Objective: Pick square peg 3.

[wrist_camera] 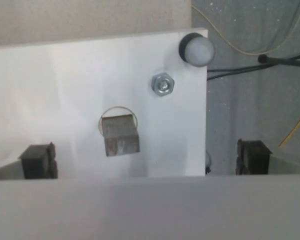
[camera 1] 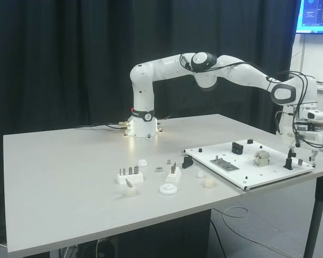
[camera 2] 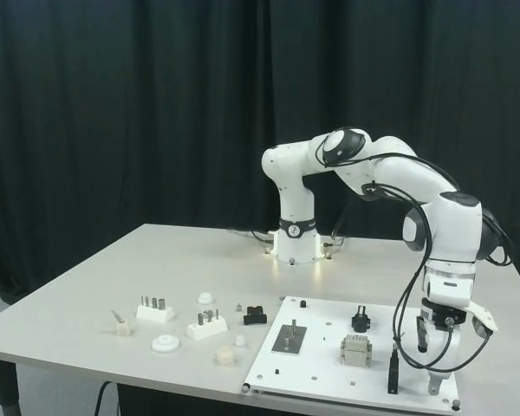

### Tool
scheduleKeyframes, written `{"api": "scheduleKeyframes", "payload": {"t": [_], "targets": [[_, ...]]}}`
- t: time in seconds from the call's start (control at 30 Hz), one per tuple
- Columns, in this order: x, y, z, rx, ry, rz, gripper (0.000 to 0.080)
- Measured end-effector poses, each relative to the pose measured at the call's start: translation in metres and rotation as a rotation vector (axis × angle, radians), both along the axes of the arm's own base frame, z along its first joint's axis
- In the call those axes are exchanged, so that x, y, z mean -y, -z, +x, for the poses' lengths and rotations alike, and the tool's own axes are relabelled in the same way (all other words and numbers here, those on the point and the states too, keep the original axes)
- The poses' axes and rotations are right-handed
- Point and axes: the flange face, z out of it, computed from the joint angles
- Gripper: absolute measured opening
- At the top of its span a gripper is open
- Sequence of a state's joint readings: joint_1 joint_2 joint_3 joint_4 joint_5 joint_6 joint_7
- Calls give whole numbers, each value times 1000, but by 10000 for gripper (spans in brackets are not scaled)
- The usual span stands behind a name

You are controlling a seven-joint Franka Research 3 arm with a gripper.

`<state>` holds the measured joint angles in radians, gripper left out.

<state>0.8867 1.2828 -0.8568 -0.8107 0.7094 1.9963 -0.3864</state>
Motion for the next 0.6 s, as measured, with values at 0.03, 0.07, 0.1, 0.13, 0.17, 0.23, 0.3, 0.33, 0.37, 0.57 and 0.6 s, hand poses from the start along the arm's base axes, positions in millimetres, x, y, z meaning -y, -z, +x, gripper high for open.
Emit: {"api": "scheduleKeyframes", "payload": {"t": [0.03,0.07,0.1,0.13,0.17,0.23,0.3,0.33,0.37,0.57,0.6], "targets": [[0,0,0,1,2,1,796],[0,-1,0,1,3,2,796],[0,-1,0,2,5,2,796],[0,-2,1,2,7,3,796],[0,-2,1,3,9,4,799],[0,-3,1,4,12,5,800],[0,-4,1,5,18,7,800],[0,-4,1,5,21,8,800],[0,-4,1,6,24,9,800],[-1,-6,1,8,34,13,800],[-1,-6,1,8,36,14,800]]}}
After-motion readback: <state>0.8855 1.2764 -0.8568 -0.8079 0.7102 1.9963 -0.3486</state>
